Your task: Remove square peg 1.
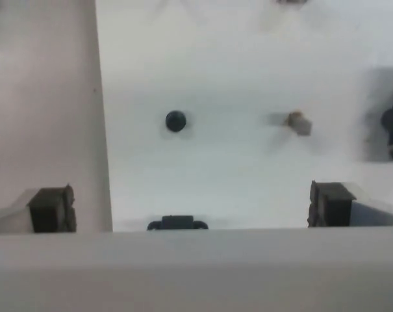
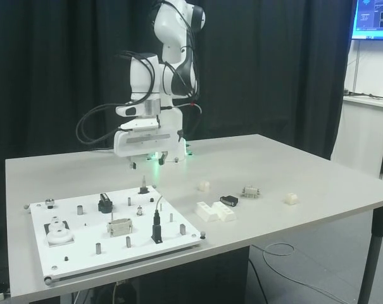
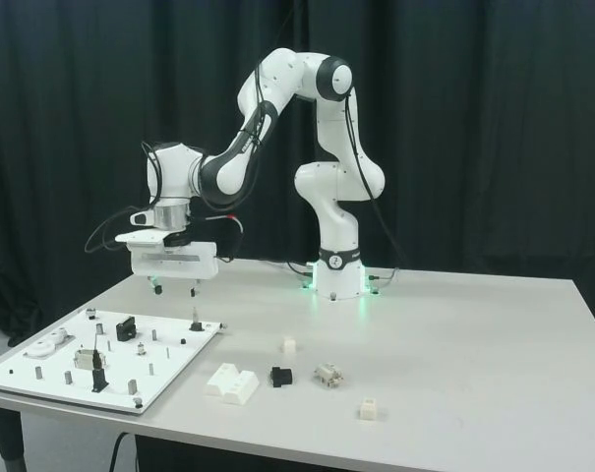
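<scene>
Worktop first: the big grey worktop (image 3: 474, 344) carries everything, and the white Franka arm (image 3: 322, 177) is bolted at its far side, reaching out over the flat white task board (image 2: 172, 244) near the front corner. The tool (image 2: 147, 165) hangs above the board's far edge, well clear of it, with both black-tipped fingers (image 1: 52, 209) spread wide and nothing between them. So it's fully open and empty.

Off the board there's a white stepped block (image 2: 214, 211), a small black connector (image 2: 229, 201) just beside it, a small grey plug (image 2: 249, 191) and two little white cubes (image 2: 291, 199), all well apart from the tool.

On the board itself there's a bunch of short pegs and fittings. In the wrist view I can see a small black round knob (image 1: 175, 121) and a small square-looking grey peg (image 1: 299, 123) standing on the white surface. My guess is that the grey one is square peg 1, but honestly nothing labels it, so I can't tell for sure. It sits off to one side of the line between the fingertips, not under it.

What could go wrong: if the arm drops straight down as it is, the fingers would straddle bare board or the knob, not the peg. Picking the wrong peg is a real risk too, since several look alike. And a peg that small could easily slip out of an off-centre pinch or jam in its hole if pulled at a tilt.
</scene>
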Motion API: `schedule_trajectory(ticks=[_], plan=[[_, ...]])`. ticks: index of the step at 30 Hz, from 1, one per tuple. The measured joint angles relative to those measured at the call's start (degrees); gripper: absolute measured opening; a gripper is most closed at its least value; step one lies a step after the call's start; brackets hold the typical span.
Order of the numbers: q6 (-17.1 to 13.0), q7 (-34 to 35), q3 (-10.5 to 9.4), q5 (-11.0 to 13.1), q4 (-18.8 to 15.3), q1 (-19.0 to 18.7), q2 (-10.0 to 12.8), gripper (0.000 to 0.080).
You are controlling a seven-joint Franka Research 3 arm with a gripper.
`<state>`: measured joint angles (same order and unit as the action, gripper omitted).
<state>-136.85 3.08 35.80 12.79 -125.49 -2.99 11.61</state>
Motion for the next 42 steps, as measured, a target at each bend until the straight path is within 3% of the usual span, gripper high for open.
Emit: schedule_trajectory(ticks=[10,42], plan=[[0.00,0.05,0.00,0.00,3.04,0.00,1.03,0.0800],[2.17,0.24,0.02,0.26,14.85,0.47,9.26,0.0800]])
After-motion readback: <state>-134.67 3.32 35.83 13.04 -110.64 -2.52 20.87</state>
